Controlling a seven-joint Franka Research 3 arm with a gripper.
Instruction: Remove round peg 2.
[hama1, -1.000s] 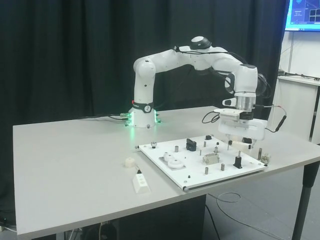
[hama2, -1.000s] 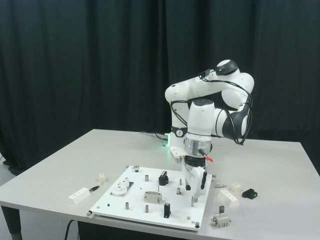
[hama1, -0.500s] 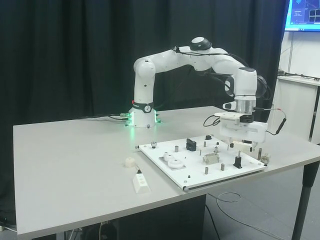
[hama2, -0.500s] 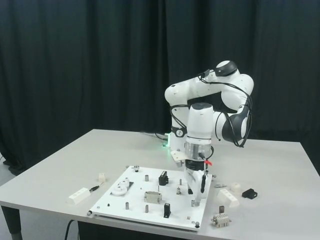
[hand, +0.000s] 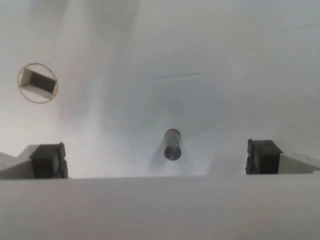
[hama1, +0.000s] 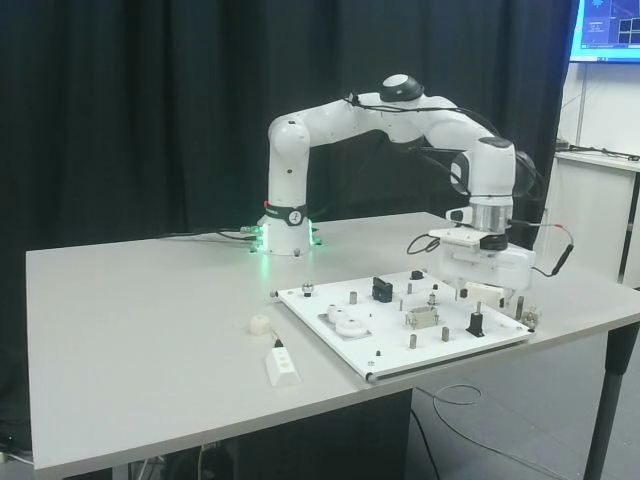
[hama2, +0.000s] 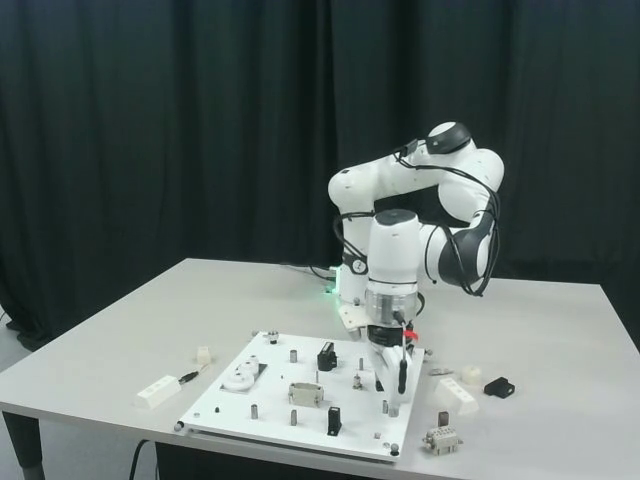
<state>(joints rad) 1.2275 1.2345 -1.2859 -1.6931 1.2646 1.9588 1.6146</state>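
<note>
Over the white board (hama2: 262, 412), the gripper (hand: 155, 159) straddles round peg 2 (hand: 172, 144), fingers apart; it should centre before closing.

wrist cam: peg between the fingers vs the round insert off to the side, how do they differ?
The peg stands up out of the white board; the round insert lies flush in it. The peg is a solid grey cylinder; the insert has a dark rectangular slot. The peg sits between the open tool fingers; the insert lies outside them. Both are round.

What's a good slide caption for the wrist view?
Open hand straddling the upright round peg on the white board.
</note>
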